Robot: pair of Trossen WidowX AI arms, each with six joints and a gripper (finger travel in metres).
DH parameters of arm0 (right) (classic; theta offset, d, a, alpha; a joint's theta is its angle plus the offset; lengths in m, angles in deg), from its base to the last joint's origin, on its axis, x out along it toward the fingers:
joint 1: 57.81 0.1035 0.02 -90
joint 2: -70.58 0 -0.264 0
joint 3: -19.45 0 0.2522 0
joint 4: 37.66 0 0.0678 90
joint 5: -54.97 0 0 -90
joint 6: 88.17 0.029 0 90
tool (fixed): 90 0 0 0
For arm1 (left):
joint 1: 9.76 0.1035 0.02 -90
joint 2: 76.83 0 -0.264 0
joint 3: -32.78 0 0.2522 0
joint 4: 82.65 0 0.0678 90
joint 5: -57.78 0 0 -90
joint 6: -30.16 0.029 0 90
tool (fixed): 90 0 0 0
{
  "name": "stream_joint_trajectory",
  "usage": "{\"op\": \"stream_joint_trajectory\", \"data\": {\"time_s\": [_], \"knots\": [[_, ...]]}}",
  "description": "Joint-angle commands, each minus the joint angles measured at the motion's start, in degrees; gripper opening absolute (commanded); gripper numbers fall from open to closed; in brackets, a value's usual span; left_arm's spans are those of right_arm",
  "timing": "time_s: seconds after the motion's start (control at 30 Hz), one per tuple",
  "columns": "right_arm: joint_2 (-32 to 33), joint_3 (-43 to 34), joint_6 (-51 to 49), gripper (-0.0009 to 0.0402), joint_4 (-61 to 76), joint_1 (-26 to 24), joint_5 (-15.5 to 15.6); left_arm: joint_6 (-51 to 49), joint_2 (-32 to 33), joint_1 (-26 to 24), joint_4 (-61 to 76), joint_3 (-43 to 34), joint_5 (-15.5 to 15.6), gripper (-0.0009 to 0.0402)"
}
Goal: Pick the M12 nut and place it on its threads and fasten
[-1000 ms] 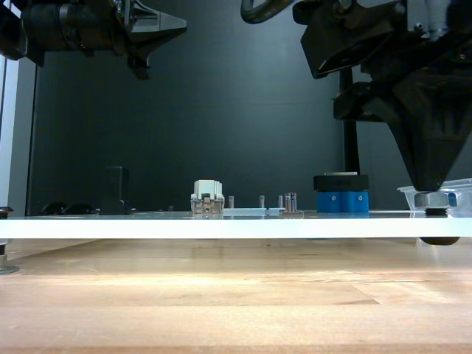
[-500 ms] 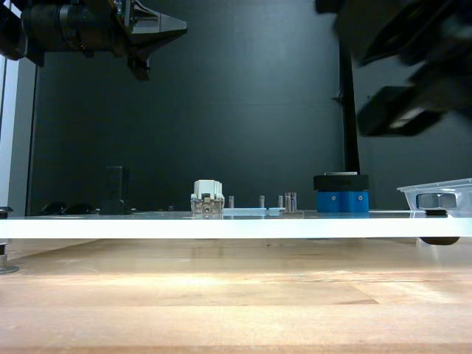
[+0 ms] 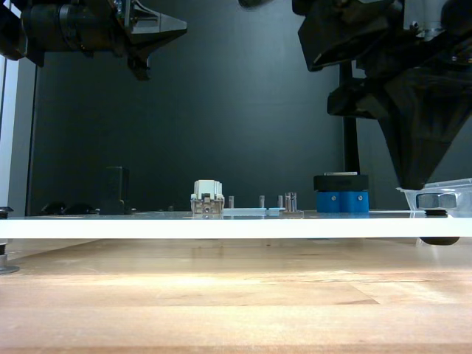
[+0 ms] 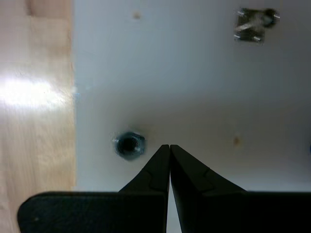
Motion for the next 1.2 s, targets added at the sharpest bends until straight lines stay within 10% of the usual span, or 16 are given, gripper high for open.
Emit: {"op": "stream_joint_trajectory", "data": {"time_s": [0.03,0.2,0.4,0.6,1.2], "knots": [[0.02,0.44,-0.15,0.0000,-0.96,0.07,-0.02,0.00,0.02,0.00,-0.02,-0.02,-0.02,0.0000],[0.72,0.63,-0.33,0.0000,-0.98,0.26,1.36,0.00,0.02,0.00,-0.04,0.00,-0.02,0.0000],[0.31,0.63,-6.82,0.0000,-0.70,0.48,18.93,0.00,0.02,0.00,-0.07,-0.02,-0.02,0.0000],[-0.22,0.28,-5.64,0.0000,2.23,0.48,8.28,0.00,0.02,0.00,0.94,-0.02,-0.02,0.0000],[0.81,0.33,-0.72,0.0000,-1.75,0.61,-1.49,0.00,0.02,0.00,1.51,0.00,-0.02,0.0000]]}}
